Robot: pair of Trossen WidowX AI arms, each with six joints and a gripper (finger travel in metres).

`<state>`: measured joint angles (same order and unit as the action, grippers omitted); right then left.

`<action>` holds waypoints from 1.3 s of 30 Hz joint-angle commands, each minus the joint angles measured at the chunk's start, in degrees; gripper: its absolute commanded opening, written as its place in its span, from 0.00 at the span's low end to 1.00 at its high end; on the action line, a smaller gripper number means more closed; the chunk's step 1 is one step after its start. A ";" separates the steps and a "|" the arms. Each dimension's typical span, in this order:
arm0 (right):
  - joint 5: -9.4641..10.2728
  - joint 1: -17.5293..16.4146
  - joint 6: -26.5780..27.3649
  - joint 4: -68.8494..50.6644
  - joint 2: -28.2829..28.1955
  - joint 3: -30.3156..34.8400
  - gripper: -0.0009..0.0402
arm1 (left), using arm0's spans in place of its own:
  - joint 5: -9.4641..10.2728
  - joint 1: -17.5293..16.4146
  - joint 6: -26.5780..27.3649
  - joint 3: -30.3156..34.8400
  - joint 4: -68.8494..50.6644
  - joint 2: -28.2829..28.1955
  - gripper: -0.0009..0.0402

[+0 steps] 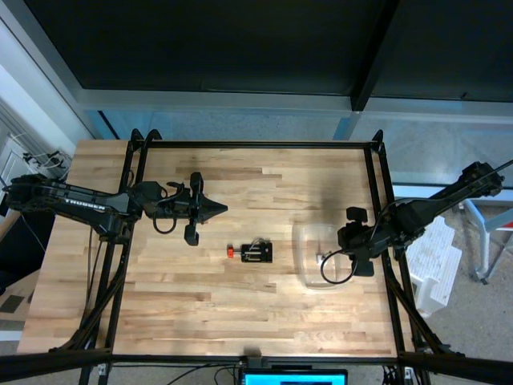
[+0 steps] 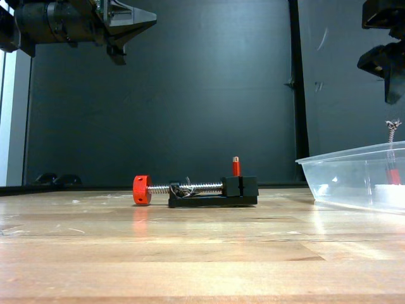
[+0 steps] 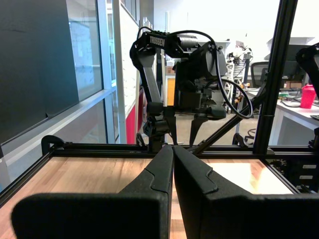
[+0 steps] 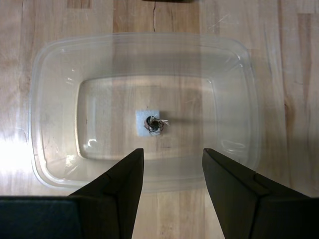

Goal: Pick the RCA connector and install on taskboard

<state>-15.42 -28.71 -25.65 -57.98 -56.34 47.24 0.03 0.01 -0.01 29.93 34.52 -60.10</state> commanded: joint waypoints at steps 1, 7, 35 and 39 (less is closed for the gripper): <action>-0.09 -0.11 0.04 2.03 -0.39 -1.36 0.43 | 0.00 0.00 0.00 0.02 0.02 0.00 0.02; -0.11 -0.28 -0.04 7.65 -0.61 -5.27 0.43 | 0.00 -0.02 0.00 0.02 0.02 0.00 0.02; -0.02 0.66 2.12 20.04 -6.38 -11.54 0.43 | 0.00 0.00 0.00 0.02 0.04 0.00 0.02; 0.07 0.96 2.51 21.31 -6.82 -12.04 0.43 | 0.00 0.00 0.00 0.02 0.02 0.00 0.02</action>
